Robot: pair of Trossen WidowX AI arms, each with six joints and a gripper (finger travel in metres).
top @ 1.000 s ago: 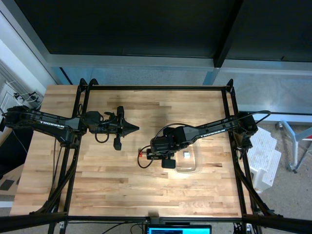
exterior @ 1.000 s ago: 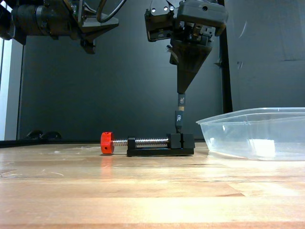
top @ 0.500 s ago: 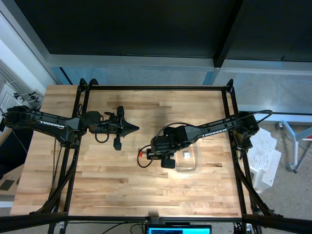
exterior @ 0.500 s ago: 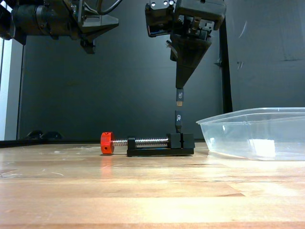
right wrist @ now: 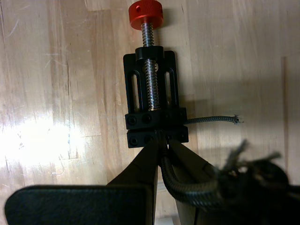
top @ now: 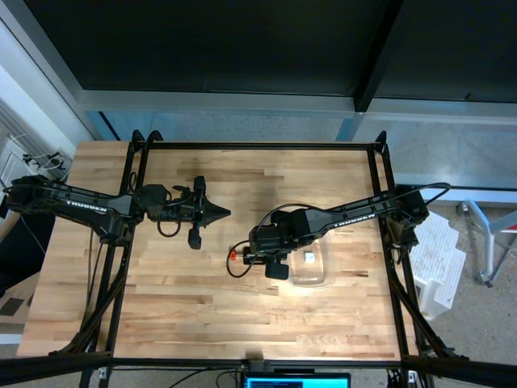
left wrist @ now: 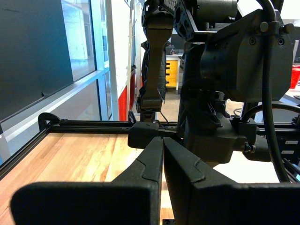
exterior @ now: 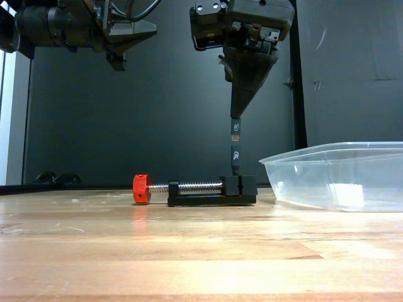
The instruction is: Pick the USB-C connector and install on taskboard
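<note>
**1. USB-C connector** (exterior: 235,129). Tiny dark plug with a pale metal tip. It was pinched upright at the very tips of the right gripper (exterior: 237,117), whose tapered black fingers were clamped on it. It hung straight above the thin dark upright part (exterior: 235,158), with a clear gap between them, a position judged to suit a plain vertical descent. A dark braided cord (right wrist: 187,192) trailed back from the grip.

**2. Taskboard** (exterior: 211,191). Small black rectangular block, slotted, lying flat on the wooden table (exterior: 189,251). A bright threaded steel screw (exterior: 198,187) ran to a red-orange knob (exterior: 141,188) at the end away from the tray. A grey braided stub (right wrist: 213,120) with a frayed end stuck out from one side.

**3. Left gripper** (left wrist: 162,140). Raised well apart at the left, with its matte black fingers pressed together on nothing. It was judged to be parked clear of the work.

**4. Clear plastic tray** (exterior: 327,165). Thin, glossy and round-cornered, standing near the taskboard. A small white square piece (top: 309,257) lay inside.

**Note.** Front-to-back alignment of the plug over the upright part could not be settled, because the fingers hid the meeting point in the right wrist view.
</note>
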